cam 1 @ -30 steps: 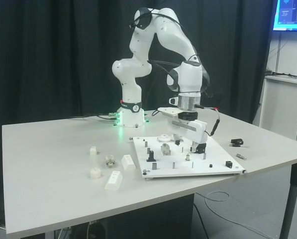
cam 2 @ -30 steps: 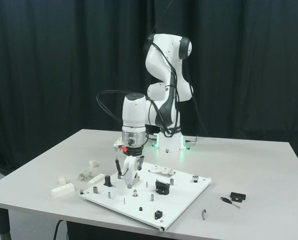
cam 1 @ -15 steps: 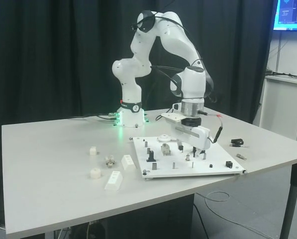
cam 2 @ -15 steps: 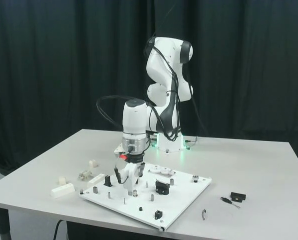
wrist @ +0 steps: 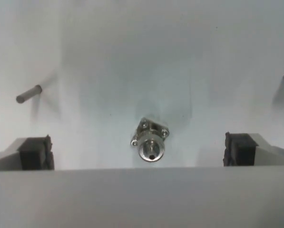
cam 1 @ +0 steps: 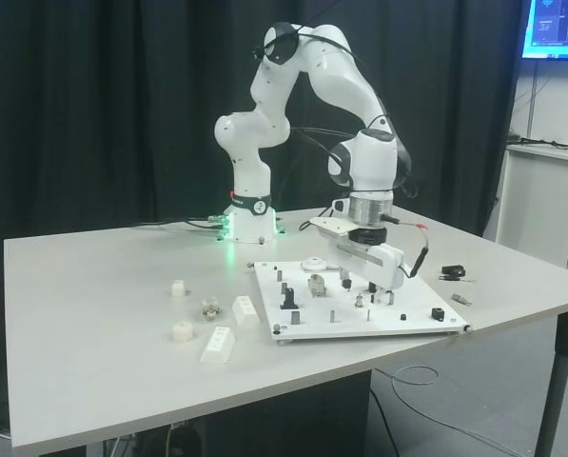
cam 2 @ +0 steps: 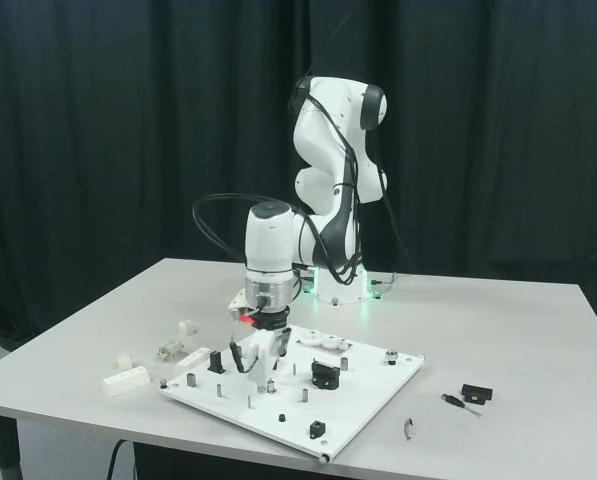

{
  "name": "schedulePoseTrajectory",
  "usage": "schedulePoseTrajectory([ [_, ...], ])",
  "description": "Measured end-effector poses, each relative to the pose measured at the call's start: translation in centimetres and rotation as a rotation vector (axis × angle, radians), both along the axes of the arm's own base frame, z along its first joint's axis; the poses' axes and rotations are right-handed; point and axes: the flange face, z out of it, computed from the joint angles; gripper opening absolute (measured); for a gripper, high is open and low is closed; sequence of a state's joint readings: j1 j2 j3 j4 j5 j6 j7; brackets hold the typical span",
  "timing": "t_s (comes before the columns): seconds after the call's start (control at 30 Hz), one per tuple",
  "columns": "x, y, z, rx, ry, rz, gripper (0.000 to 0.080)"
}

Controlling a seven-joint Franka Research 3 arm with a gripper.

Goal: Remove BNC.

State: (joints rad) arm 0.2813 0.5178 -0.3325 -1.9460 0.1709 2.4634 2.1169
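Note:
The BNC (wrist: pixel 150 142) is a small metal socket on a square flange, standing upright on the white board (wrist: pixel 132 57). In the wrist view it sits midway between my two black fingertips (wrist: pixel 34 153), which stand wide apart on either side without touching it. My gripper (wrist: pixel 137 151) is open. In the first room view the gripper (cam 1: pixel 370 289) hangs low over the board (cam 1: pixel 360 326), straddling the BNC (cam 1: pixel 360 302). The second room view shows the gripper (cam 2: pixel 263 377) just above the board (cam 2: pixel 368 400) near its middle.
A thin metal pin (wrist: pixel 28 94) stands near the BNC. On the board are a black bracket (cam 1: pixel 289 297) and a small black block (cam 1: pixel 438 314). White blocks (cam 1: pixel 218 344) lie on the table left of the board, black parts (cam 1: pixel 452 273) to its right.
The arm has carried the gripper a little toward the board's front edge and lowered it, so the open fingers now straddle the BNC.

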Motion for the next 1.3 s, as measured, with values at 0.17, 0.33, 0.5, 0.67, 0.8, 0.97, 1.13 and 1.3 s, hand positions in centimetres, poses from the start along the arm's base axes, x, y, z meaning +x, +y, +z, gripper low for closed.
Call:
schedulePoseTrajectory([
  [0.17,0.0,0.0,0.0,0.003,-0.001,-0.003,0.0800],
  [0.33,0.0,0.0,0.0,0.012,-0.003,-0.014,0.0800],
  [0.5,0.0,0.0,0.0,0.013,-0.001,-0.014,0.0800],
  [0.67,-0.1,0.0,-0.1,0.015,0.009,-0.016,0.0800],
  [0.8,-0.2,0.1,-0.3,0.017,0.016,-0.016,0.0800],
  [0.97,-0.2,0.1,-0.5,0.019,0.020,-0.018,0.0800],
  [1.13,-0.3,0.1,-0.9,0.019,0.025,-0.017,0.0800],
  [1.3,-0.3,0.2,-1.1,0.021,0.028,-0.018,0.0800],
])
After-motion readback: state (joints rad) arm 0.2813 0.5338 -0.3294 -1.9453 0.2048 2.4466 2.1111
